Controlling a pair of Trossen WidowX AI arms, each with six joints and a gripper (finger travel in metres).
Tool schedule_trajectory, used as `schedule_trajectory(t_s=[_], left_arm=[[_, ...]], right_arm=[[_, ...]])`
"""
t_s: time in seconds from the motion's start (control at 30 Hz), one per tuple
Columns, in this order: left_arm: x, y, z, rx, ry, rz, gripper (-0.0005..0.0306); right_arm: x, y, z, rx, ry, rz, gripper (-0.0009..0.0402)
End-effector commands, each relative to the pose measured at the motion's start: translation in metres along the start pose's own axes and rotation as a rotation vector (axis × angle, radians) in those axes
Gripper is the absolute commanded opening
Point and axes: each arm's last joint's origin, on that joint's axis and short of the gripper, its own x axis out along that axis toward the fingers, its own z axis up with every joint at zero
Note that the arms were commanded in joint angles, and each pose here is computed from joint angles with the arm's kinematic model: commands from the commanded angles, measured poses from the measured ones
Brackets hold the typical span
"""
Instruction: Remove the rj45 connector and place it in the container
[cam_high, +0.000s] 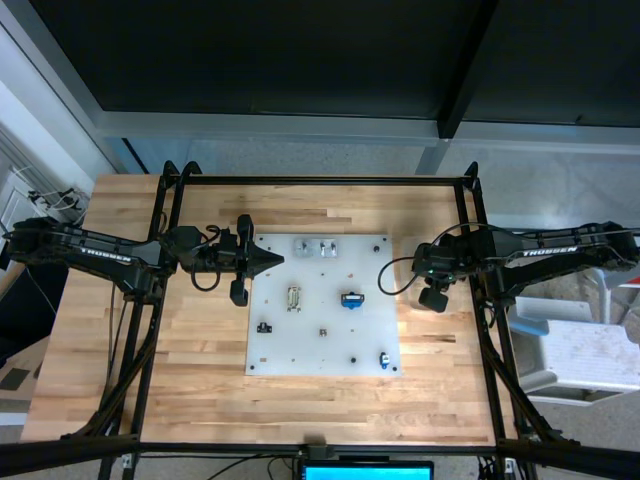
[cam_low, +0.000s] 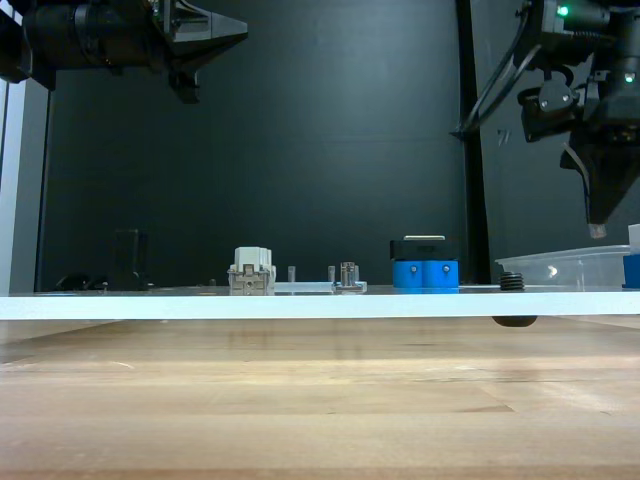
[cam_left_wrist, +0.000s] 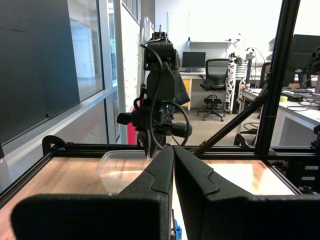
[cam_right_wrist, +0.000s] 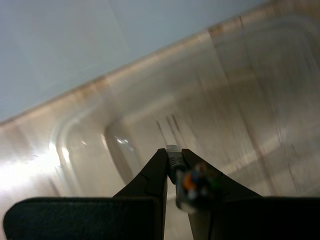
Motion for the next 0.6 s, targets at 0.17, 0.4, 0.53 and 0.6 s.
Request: schedule_trajectory(t_s=[0.17, 0.4, 0.53, 0.6], left_arm=[[0.0001, 0.0001, -0.0001, 0.000, 0.000, 0.000, 0.0001], [0.0001, 0.0001, -0.0001, 0.000, 0.000, 0.000, 0.0001], [0.0001, 0.0001, -0.0001, 0.000, 0.000, 0.000, 0.0001], [0.0001, 0.0000, -0.0001, 0.000, 0.000, 0.000, 0.0001]], right_arm=[[0.0030, -0.0042, -0.0061, 0.014, 0.015, -0.011, 0.0027], [0.0030, -0.0043, -0.0062, 0.019, 0.017, -0.011, 0.0106], [0.0030, -0.0044, -0.0066, 0.018, 0.021, -0.013, 0.0147], [0.0030, -0.0047, -0.0072, 0.017, 0.027, -0.015, 0.0165]])
